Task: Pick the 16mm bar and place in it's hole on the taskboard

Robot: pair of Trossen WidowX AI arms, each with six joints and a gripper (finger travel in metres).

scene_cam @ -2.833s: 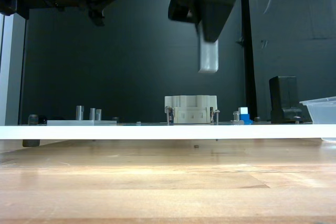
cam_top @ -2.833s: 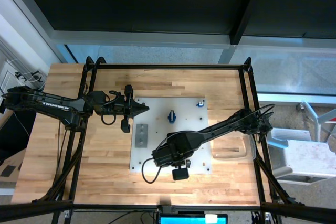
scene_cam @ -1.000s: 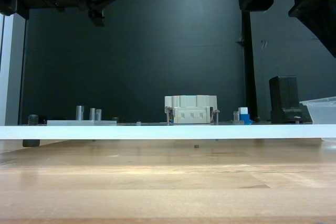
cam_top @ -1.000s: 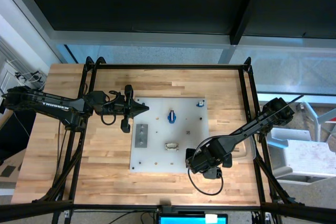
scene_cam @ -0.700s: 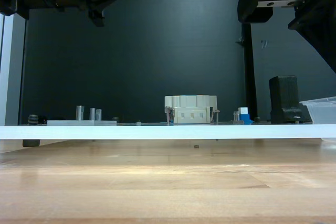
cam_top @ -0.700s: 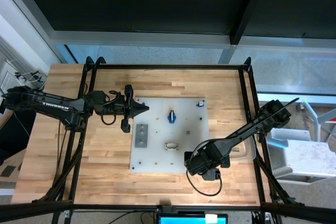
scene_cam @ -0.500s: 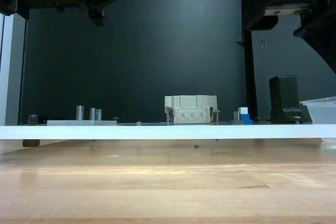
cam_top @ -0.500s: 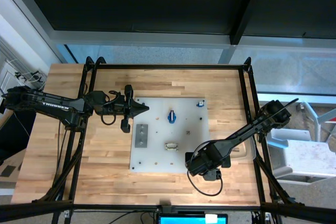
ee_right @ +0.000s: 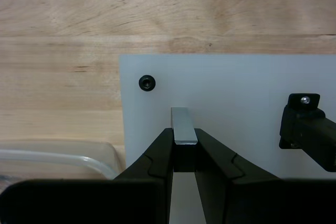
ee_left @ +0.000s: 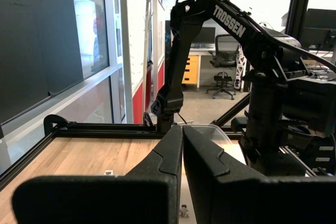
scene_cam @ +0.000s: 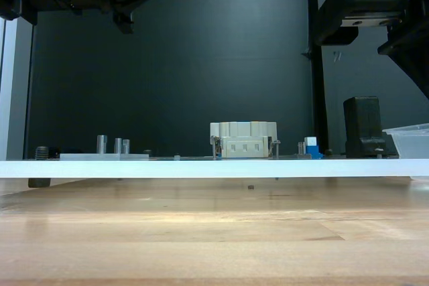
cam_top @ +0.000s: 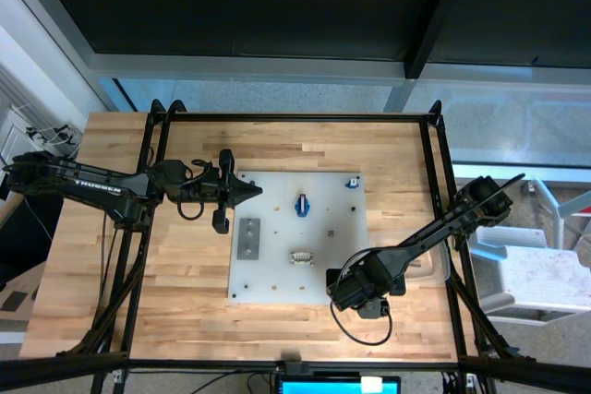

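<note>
The 16mm bar (ee_right: 184,125) is a grey square-ended metal piece, held between my right gripper's fingers (ee_right: 184,145) with its end pointing down at the white taskboard (ee_right: 236,93). It hangs clear of any seat, over the board's near right corner. From above, the right gripper (cam_top: 355,289) hides the bar. The low view shows only the right arm's black body (scene_cam: 375,5) high up. My left gripper (cam_top: 251,191) hovers shut and empty over the board's far left edge, its fingers (ee_left: 168,150) pressed together.
A grey block (cam_top: 249,237) with pegs (scene_cam: 100,144) sits on the board's left side. A beige connector (cam_top: 301,256), a blue part (cam_top: 302,204) and a black block (scene_cam: 362,125) also stand on it. A clear bin (cam_top: 420,269) lies right of the board.
The right gripper carried the bar from the board's near middle to its near right corner, then shifted slightly. The bar has left the low view. The left arm stayed still.
</note>
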